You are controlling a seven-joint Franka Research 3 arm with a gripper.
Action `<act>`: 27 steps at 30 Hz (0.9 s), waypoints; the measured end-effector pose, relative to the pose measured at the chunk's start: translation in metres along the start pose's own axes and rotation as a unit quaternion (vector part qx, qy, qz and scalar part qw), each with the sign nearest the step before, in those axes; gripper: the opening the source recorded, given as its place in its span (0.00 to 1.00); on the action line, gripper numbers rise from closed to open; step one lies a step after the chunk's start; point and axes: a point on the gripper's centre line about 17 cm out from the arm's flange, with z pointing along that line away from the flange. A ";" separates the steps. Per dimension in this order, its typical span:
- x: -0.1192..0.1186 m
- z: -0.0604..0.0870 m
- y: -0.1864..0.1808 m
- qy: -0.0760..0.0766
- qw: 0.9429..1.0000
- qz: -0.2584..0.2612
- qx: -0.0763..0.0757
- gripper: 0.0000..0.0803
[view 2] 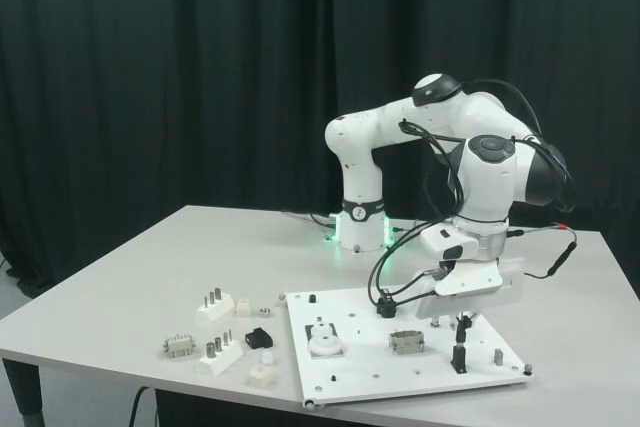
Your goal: Insert USB.
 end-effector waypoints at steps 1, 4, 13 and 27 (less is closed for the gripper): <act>0.000 0.000 0.000 0.000 1.000 0.000 0.000 0.11; -0.001 0.001 0.001 -0.002 1.000 0.000 -0.001 0.11; -0.001 0.001 0.001 -0.003 1.000 0.000 -0.002 0.11; 0.002 0.001 0.002 0.002 1.000 0.002 -0.004 0.11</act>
